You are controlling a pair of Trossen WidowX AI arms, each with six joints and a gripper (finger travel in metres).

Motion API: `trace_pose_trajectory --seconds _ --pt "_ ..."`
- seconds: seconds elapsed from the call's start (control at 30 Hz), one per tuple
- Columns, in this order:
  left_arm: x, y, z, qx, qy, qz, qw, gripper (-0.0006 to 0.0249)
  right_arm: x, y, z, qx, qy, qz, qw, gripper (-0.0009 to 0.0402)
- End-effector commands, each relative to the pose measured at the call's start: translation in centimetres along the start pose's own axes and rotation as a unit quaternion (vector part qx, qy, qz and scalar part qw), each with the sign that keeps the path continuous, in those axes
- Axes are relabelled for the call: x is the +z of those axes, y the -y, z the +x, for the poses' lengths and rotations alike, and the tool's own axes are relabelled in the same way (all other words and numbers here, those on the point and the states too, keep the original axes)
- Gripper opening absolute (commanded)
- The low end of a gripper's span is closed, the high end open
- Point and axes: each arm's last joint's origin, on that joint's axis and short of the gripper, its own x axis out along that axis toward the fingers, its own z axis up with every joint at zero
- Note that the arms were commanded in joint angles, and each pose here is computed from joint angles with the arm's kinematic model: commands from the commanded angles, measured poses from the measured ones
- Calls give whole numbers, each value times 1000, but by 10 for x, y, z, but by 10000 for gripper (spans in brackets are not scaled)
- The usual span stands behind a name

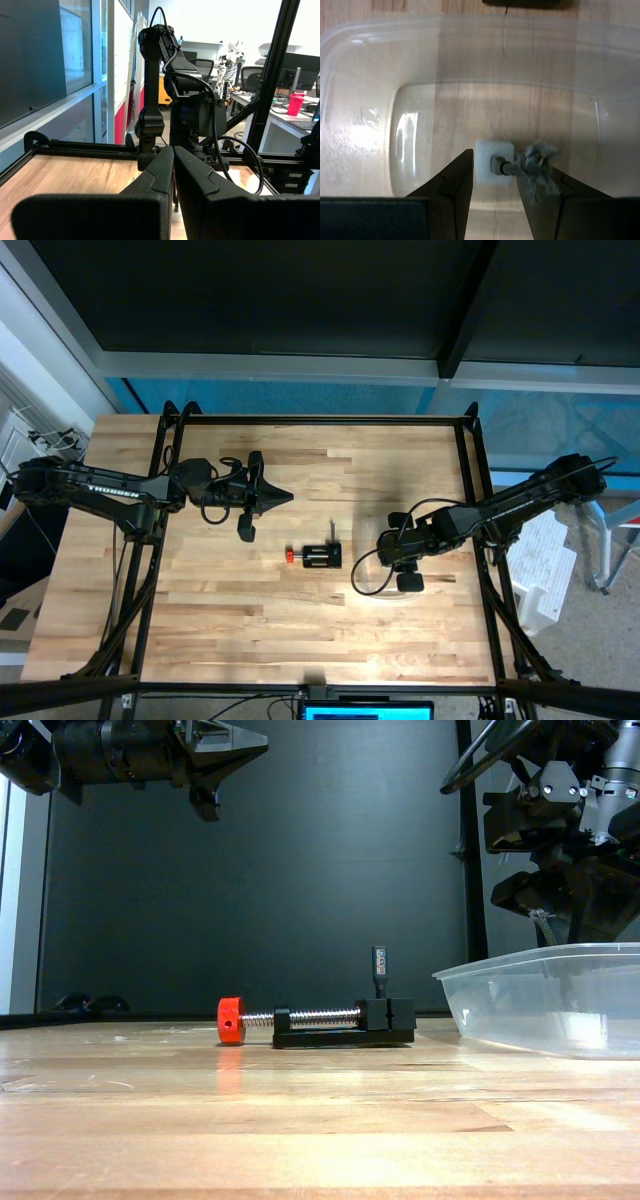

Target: Pick the usb-c connector and install on the hub

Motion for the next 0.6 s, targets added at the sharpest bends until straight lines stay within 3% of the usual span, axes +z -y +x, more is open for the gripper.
trace_pose_trajectory --seconds 0.03,0.6 --pt "0 0 0 0 0 0 1000 0 -1 0 0 0 -6 1 1000 112" --pt "0 0 0 0 0 0 1000 0 5 8 -10 -8 -29 15 999 112"
